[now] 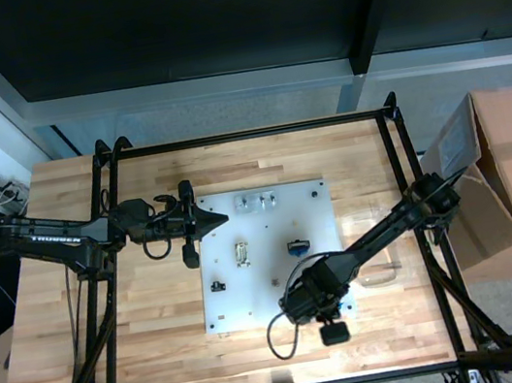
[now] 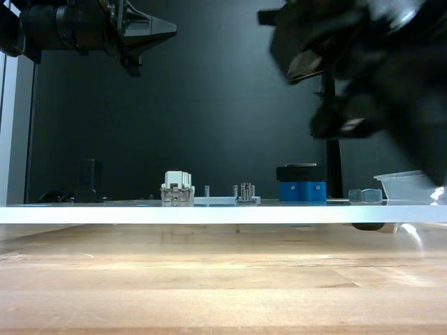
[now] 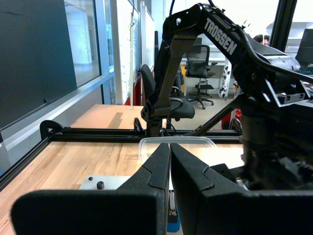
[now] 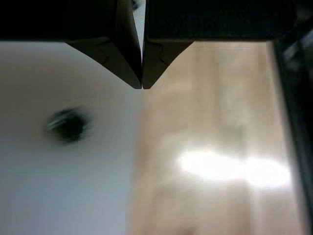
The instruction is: Pick the M12 nut and place it on its threads and fasten
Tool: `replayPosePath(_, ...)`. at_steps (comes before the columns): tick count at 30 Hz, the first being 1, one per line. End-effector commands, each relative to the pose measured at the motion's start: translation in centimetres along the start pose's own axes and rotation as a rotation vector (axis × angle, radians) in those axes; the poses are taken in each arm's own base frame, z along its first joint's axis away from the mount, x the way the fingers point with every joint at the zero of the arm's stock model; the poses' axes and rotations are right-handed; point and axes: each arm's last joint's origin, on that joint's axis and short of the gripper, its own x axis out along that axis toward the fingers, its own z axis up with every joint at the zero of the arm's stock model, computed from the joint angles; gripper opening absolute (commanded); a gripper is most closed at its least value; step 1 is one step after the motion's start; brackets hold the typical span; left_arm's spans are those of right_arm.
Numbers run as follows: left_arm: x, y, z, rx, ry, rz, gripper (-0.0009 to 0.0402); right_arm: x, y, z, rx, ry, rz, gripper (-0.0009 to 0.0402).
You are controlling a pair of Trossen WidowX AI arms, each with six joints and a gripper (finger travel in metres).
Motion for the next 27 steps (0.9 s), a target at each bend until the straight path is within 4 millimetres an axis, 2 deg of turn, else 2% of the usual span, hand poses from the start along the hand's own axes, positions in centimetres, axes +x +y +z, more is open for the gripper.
replayPosePath(1, 0.0, 0.0, 0.0, 0.0, 0.0, 0.0, 0.0, -0.2, -0.1, -0.1, 0.001, 0.005, -0.016, 0.0)
replayPosePath(17, 0.0, 0.0, 0.0, 0.0, 0.0, 0.0, 0.0, -1.7, -0.6, -0.3, 0.024, -0.094, -0.223, 0.0)
replayPosePath(21, 0.0, 0.0, 0.0, 0.0, 0.0, 0.0, 0.0, -2.9, -0.7, -0.3, 0.022, -0.137, -0.202, 0.0)
replayPosePath(27, 0.0, 0.0, 0.0, 0.0, 0.0, 0.0, 0.0, -6.2, -1.3, -0.2, -0.016, -0.272, -0.164, 0.0)
